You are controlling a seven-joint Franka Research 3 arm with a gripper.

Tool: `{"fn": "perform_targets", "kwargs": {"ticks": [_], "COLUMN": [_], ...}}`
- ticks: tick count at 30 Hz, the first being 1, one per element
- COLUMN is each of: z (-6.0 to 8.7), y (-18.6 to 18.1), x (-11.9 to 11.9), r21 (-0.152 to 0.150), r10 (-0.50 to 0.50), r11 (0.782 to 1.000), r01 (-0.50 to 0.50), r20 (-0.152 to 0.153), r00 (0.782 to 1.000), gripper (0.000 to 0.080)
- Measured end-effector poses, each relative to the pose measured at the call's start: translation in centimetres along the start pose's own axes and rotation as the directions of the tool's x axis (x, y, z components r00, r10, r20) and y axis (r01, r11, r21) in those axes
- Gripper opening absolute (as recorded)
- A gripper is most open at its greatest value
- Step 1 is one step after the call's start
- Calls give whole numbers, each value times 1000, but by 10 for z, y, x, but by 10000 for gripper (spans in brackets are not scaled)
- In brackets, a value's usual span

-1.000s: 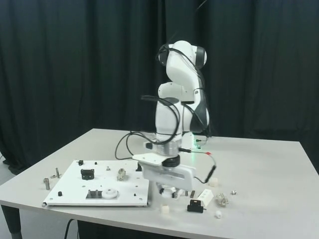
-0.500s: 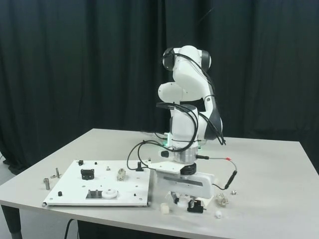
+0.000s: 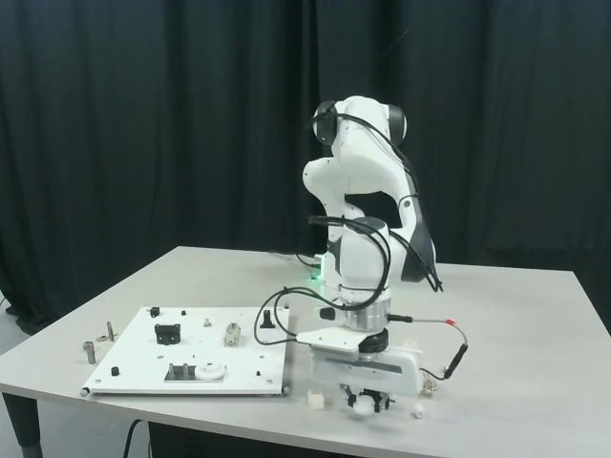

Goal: Place medium gear.

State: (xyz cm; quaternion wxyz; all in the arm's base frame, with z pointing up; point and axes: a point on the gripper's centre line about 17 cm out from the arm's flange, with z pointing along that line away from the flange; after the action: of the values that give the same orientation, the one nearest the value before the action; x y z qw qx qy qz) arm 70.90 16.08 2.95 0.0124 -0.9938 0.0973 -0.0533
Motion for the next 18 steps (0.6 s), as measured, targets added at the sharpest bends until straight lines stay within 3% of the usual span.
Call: {"fn": "perform_targets", "kwargs": {"ticks": [8,18], "z": [12,8], "y": [-10,-16], "x": [-7,-7], "r21": [2,0], "r10": [-14,-33], "r11": [1000,999], "r01": [14,33], "r20": [13,20], "r00": [1000,999], "gripper": [397,410]}}
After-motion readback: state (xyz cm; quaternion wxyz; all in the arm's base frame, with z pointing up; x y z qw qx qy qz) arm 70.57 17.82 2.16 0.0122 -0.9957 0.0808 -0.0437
